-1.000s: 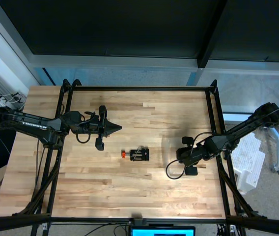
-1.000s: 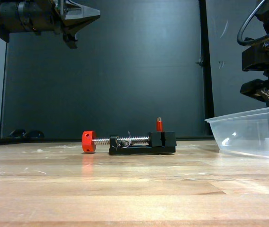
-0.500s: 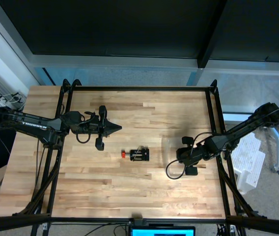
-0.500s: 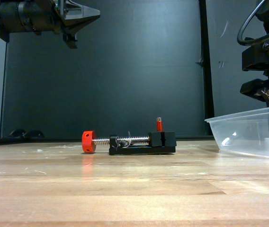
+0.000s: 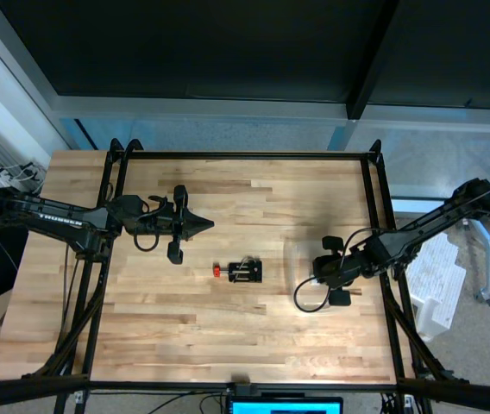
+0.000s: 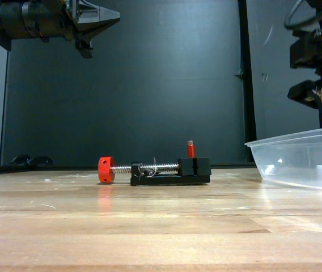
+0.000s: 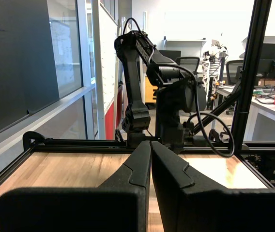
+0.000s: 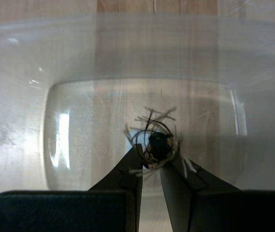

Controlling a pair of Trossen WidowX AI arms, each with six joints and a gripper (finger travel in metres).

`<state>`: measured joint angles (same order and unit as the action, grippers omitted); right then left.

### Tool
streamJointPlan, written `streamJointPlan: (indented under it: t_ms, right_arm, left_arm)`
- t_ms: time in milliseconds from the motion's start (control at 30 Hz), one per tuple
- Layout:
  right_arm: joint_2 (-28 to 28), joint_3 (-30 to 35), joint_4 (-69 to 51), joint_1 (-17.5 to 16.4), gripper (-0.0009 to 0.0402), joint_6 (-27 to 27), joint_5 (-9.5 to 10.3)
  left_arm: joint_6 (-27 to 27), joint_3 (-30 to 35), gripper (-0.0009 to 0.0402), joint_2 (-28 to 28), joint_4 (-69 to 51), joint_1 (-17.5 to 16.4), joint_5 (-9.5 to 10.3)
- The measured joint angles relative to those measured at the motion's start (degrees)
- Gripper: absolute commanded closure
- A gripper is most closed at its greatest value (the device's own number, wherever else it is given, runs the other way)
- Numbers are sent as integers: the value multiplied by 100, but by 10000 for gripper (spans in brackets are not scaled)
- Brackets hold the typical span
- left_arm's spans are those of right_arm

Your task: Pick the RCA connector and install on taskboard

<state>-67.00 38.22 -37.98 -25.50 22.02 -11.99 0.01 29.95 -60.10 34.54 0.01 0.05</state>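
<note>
One tiny dark piece with a silvery ring, the RCA connector (image 8: 158, 144), sits right at the tips of the right gripper (image 8: 152, 158). We see a few thin wiry strands sticking out around it. The fingers (image 8: 128, 169) are drawn in to a narrow slit and pinch the connector between their tips.

Behind it lies the floor of the clear tray (image 8: 26, 67), and the connector shows over the middle of that floor. Whether it touches the floor or hangs free of it we cannot tell. In the low view the clear tray (image 6: 297, 156) rests on the tabletop (image 5: 228, 336) at the right, with the right arm's dark body above it.

Well apart from the tray, near the middle of the tabletop, lies the taskboard (image 5: 247, 272), a black block with a silvery threaded rod. Its red knob (image 6: 106, 169) sticks out toward the left arm's side, and a short red pin (image 6: 190, 149) stands upright on the block.

Farther left, the left gripper (image 7: 150, 143) hangs high above the tabletop, pointing inward. Its fingers are pressed together with only a seam between them and hold nothing.
</note>
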Motion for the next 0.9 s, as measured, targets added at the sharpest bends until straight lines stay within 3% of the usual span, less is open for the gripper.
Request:
streamJointPlan:
  t_ms: [467,700,900]
  right_arm:
    - [498,769,-994,13,393,2,0]
    - [511,804,-997,26,393,2,0]
    - [260,1001,-863,251,393,-83,0]
  left_arm:
    - [0,-2,393,0,0,0,-2]
    - [-2,0,393,0,0,0,-2]
    - [0,0,393,0,0,0,-2]
